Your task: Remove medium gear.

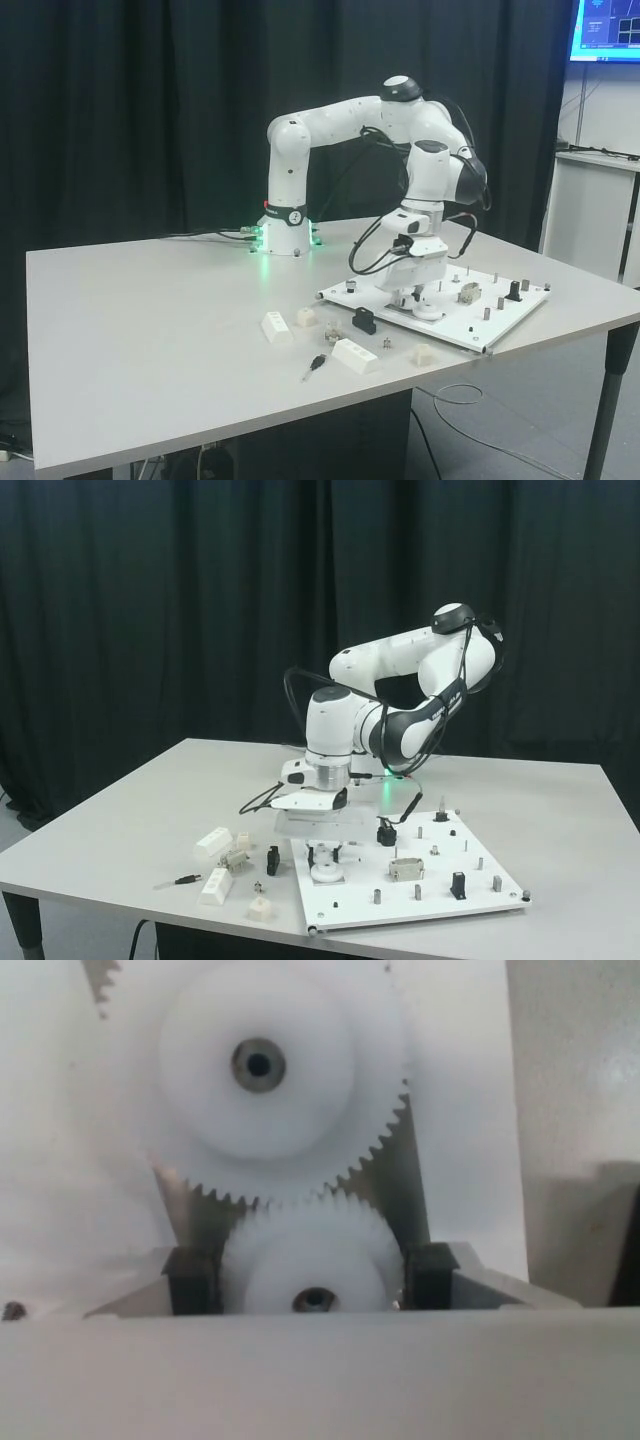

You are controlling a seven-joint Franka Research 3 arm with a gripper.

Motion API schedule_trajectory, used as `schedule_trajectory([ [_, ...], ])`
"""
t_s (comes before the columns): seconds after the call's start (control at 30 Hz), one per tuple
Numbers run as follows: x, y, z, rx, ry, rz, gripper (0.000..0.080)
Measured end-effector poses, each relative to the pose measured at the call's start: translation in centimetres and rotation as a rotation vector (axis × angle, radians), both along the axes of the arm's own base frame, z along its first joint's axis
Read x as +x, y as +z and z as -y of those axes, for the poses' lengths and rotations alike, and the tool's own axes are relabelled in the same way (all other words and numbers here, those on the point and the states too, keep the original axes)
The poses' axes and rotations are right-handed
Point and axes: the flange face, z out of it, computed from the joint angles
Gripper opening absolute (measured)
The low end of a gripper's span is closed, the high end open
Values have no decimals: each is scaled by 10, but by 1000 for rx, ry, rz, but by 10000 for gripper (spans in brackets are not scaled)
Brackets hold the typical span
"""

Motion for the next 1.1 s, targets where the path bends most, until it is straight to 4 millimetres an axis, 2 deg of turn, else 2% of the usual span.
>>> schedule_trajectory([
  [0.3,0,1,0,0,81,-5,393],
  [0.7,0,2,1,0,-95,8,393],
  [1.1,0,2,0,-2,-52,4,393],
])
